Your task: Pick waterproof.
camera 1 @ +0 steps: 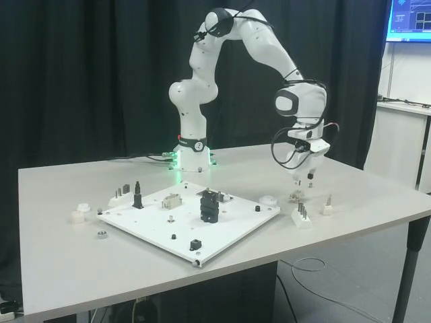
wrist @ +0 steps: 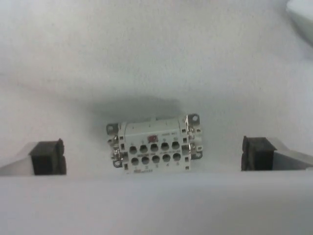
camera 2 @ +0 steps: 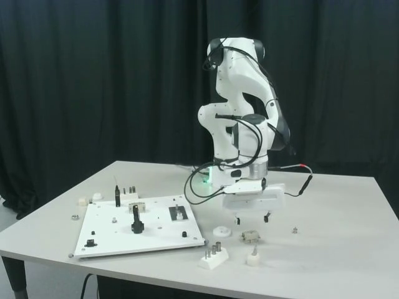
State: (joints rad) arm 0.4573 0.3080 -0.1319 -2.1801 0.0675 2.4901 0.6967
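The claw (wrist: 152, 159) hangs spread wide and empty right above the white plug block (wrist: 154, 145) lying on the grey table (wrist: 146, 58), a small, stiff, likely light piece, best pinched across its flat side walls, clear of the corner screw lugs

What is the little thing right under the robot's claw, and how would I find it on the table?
Start at the big white square board on the grey table, then look past its edge, under the open claw. There sits a small white rectangular connector block with two rows of round holes and metal screw tabs at its corners. Its neighbours are a round white disc and little pegged stands.
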